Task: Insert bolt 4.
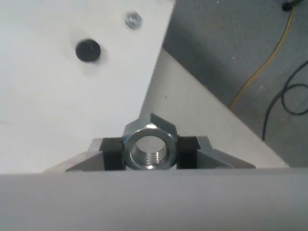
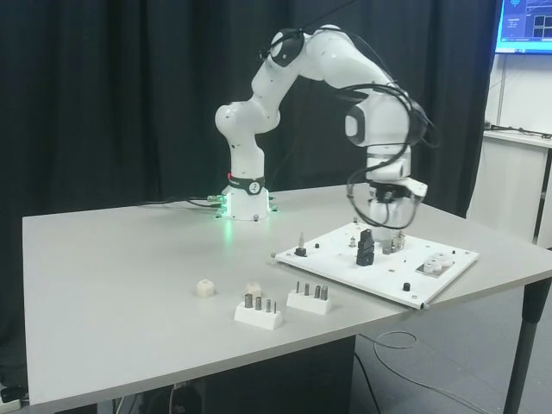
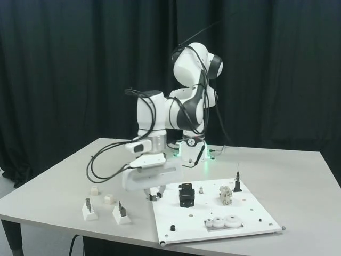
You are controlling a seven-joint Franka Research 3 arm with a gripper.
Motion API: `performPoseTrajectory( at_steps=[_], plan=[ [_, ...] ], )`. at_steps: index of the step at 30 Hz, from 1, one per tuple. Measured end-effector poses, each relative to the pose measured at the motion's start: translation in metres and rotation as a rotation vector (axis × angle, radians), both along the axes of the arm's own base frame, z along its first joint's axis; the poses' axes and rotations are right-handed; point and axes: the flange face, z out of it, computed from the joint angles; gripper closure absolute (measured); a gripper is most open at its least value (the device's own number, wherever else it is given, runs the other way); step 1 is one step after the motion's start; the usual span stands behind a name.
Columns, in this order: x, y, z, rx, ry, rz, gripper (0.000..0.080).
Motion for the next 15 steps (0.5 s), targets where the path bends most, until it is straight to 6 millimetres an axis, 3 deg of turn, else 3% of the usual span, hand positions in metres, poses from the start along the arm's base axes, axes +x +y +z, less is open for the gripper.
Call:
performPoseTrajectory(
  at_steps=[15],
  plan=[
    [0.015,0.04,-0.007,-0.046,0.072,0.208,0.0577]
  ],
)
